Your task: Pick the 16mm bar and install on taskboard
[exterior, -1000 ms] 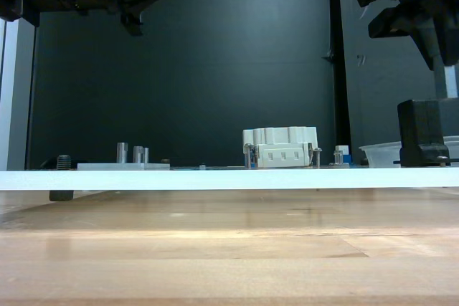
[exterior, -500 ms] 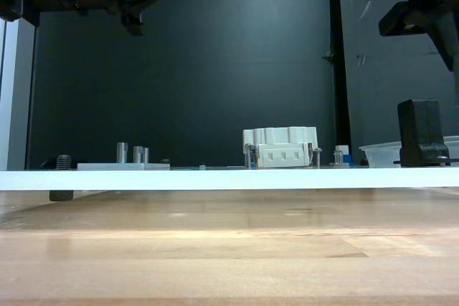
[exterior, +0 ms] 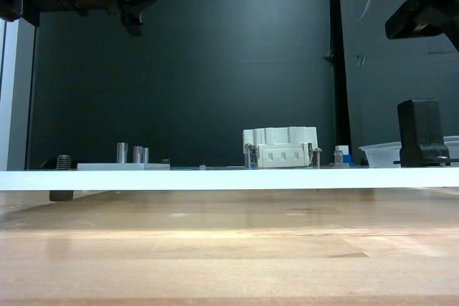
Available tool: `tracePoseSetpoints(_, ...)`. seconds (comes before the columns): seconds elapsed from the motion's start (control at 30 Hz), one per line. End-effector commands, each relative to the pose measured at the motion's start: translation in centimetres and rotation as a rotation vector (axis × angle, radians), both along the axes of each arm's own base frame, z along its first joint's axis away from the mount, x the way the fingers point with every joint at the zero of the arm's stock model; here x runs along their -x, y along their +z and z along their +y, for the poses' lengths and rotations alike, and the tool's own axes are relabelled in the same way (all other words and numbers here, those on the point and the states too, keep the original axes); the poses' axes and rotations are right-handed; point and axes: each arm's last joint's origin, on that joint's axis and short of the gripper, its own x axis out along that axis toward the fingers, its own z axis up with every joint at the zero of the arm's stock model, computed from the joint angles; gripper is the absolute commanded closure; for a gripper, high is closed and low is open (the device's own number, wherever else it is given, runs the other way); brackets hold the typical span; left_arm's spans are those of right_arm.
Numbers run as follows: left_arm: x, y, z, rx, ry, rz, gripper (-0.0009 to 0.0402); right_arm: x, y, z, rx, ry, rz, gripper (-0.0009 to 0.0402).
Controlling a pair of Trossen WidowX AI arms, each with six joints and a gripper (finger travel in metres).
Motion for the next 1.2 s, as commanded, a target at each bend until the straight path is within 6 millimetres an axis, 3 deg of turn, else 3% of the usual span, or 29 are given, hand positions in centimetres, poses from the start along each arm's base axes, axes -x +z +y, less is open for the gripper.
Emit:
tracePoseSetpoints(0.03,0.0,0.0,0.0,0.0,0.0,0.0,0.0393,-0.1,-0.4,0.5,0.003,0.007,0.003,0.0393)
tracePoseSetpoints(0.4,0.0,0.0,0.0,0.0,0.0,0.0,0.0393,-0.6,-1.6,2.0,-0.015,0.022,-0.01,0.0393)
tracePoseSetpoints(1.2,0.0,0.0,0.0,0.0,0.0,0.0,0.0393,-1.0,-2.8,3.0,-0.011,0.037,-0.006,0.0393)
